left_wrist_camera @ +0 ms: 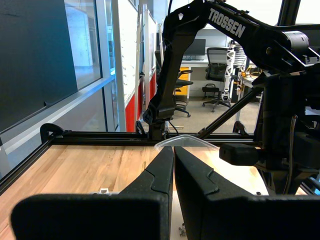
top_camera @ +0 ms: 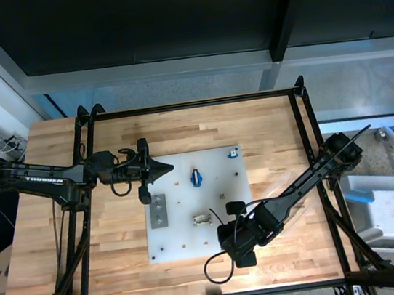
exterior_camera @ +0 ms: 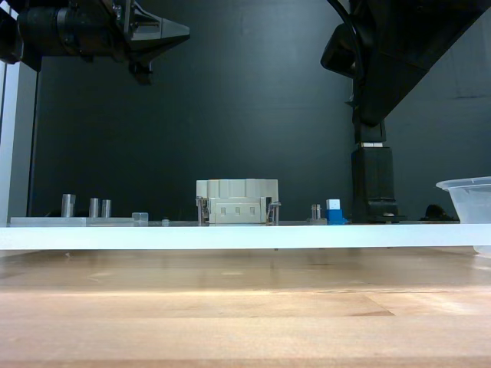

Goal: Remove the USB connector from the USB hub and place in the container

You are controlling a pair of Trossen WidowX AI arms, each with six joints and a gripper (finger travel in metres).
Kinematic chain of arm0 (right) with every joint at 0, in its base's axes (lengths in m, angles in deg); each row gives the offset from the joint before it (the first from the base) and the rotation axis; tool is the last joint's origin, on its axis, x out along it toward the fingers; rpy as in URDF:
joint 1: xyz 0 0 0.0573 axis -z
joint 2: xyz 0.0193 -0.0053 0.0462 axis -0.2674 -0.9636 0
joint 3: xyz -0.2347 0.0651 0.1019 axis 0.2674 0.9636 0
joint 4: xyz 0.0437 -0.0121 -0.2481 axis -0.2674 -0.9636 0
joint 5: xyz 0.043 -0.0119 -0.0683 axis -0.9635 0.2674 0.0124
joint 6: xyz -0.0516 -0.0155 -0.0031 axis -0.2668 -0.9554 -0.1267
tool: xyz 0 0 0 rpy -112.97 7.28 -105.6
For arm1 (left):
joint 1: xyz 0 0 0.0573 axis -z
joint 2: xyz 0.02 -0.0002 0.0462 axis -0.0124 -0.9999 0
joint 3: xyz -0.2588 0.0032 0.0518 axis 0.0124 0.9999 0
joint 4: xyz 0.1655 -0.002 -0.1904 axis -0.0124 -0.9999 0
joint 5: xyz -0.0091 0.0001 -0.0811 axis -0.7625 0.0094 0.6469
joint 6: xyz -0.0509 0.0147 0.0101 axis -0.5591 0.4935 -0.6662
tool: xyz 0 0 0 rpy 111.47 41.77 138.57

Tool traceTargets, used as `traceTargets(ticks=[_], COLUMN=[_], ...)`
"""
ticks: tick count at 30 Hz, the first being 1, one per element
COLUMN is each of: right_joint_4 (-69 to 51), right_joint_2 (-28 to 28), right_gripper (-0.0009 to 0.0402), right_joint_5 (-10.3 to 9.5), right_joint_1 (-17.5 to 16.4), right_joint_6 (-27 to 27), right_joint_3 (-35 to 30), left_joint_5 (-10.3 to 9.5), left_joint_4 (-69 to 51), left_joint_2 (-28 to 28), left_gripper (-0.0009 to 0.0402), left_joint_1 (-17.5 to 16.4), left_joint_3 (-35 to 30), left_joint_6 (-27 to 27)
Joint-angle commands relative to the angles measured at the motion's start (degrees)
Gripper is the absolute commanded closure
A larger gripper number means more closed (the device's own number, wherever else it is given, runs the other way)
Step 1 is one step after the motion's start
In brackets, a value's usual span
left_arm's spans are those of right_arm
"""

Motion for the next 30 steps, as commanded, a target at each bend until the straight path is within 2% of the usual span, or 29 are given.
traceTargets(ticks=[1, 5, 11, 16, 21, 30], right_joint_4=[-0.9, -1.2, -1.5, -2.9, -6.5, -4.2], right_joint_2=[0.0, -0.2, -0.2, -0.3, -2.6, -2.6], right_gripper=[0.0393, 0.0393, 0.0393, 0.0393, 0.0393, 0.0393], right_joint_5=[0.09, -1.01, -1.33, -1.33, -1.36, -1.42], right_joint_1=[0.4, 0.8, 0.9, 0.9, 1.0, 0.9], right_joint_6=[-0.7, -0.8, -0.9, -0.7, -1.0, -1.0], right_joint_3=[-0.6, -1.0, -1.0, -1.5, -5.1, -5.0], left_joint_5=[0.02, 0.0, 0.0, 0.02, 0.0, 0.0], left_joint_4=[0.0, 0.0, 0.0, 0.0, 0.0, 0.0], left_joint_2=[0.0, 0.0, 0.0, 0.0, 0.0, 0.0], left_gripper=[0.0392, 0.0392, 0.0392, 0.0392, 0.0392, 0.0392], left_joint_1=[0.0, 0.0, 0.0, 0.0, 0.0, 0.0], left_joint_3=[0.0, 0.0, 0.0, 0.0, 0.0, 0.0], left_joint_6=[0.0, 0.0, 0.0, 0.0, 0.0, 0.0])
